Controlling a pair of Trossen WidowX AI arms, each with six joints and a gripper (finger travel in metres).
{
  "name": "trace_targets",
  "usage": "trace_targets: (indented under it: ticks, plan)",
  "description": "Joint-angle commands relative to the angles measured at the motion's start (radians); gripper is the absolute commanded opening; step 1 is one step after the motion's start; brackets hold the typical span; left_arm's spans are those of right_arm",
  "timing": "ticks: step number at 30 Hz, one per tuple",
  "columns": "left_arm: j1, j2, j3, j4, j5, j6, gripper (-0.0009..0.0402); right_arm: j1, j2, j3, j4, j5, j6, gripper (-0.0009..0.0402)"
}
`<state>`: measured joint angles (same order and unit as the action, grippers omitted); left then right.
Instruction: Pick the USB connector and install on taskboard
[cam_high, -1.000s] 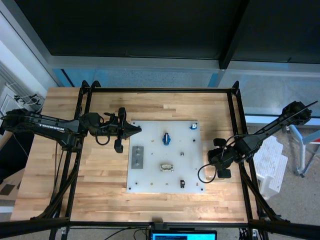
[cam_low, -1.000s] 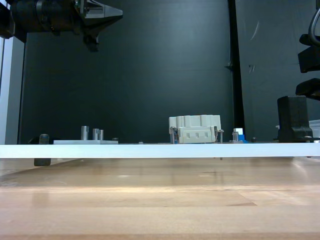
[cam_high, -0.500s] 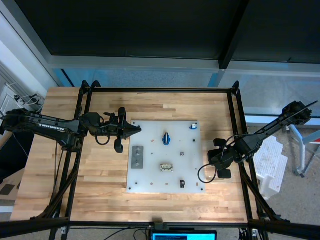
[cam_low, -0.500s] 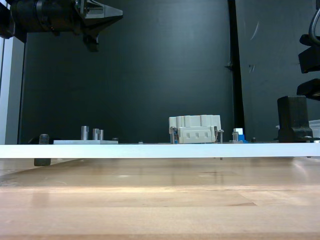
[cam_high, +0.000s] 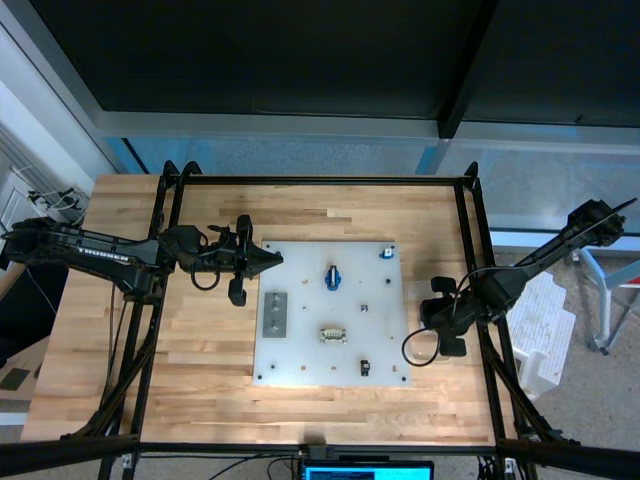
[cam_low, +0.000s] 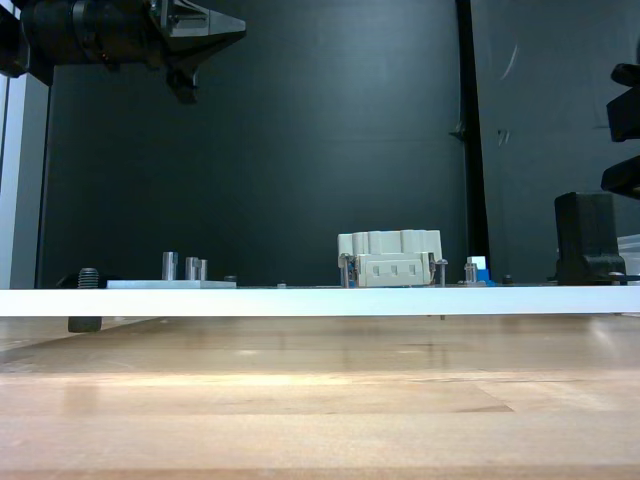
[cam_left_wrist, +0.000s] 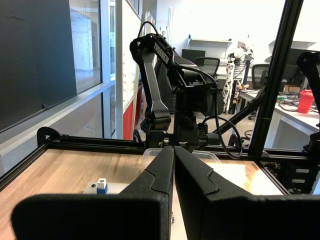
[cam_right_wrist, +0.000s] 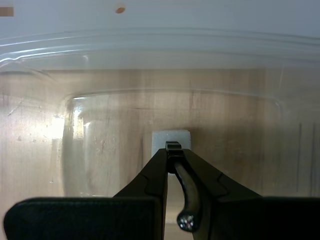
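The white taskboard (cam_high: 300, 350) lies mid-table, its near edge showing in the low view (cam_low: 300, 301). My right gripper (cam_high: 430, 318) hangs just off the board's right edge, over a clear plastic tray (cam_right_wrist: 100, 42). It is shut (cam_right_wrist: 173, 150) on the USB connector (cam_right_wrist: 173, 146), a small dark plug whose short cable runs back between the fingers. A small white square piece (cam_right_wrist: 171, 137) lies in the tray just behind the plug. My left gripper (cam_high: 270, 258) is shut with nothing in it, high above the board's left edge (cam_low: 228, 24) (cam_left_wrist: 173, 151).
On the board stand a grey metal block (cam_high: 274, 313), a blue part (cam_high: 333, 277), a silver multi-pin connector (cam_high: 334, 335) (cam_low: 390, 258) and a small black block (cam_high: 365, 367) (cam_low: 588, 238). A black frame (cam_high: 320, 181) rings the wooden table.
My right gripper has shifted slightly right and upward, away from the board's edge. The left arm has not moved.
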<state>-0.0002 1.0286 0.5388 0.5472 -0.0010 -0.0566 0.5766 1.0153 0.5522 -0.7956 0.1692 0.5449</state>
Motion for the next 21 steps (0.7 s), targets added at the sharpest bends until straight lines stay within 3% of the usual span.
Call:
trace_targets:
  ticks: [1,4,11,21]
  plan:
    - [0.000,0.000,0.000,0.000,0.000,0.000,0.0000,0.013,-0.014,-0.007,0.001,0.023,0.001,0.0000]
    - [0.000,0.000,0.000,0.000,0.000,0.000,0.0000,0.022,-0.024,-0.011,0.002,0.027,0.003,0.0000]
    - [0.000,0.000,0.000,0.000,0.000,0.000,0.0000,0.046,-0.048,-0.021,0.002,0.075,0.024,0.0000]
    - [0.000,0.000,0.000,0.000,0.000,0.000,0.0000,0.058,-0.060,-0.021,0.015,0.079,0.024,0.0000]
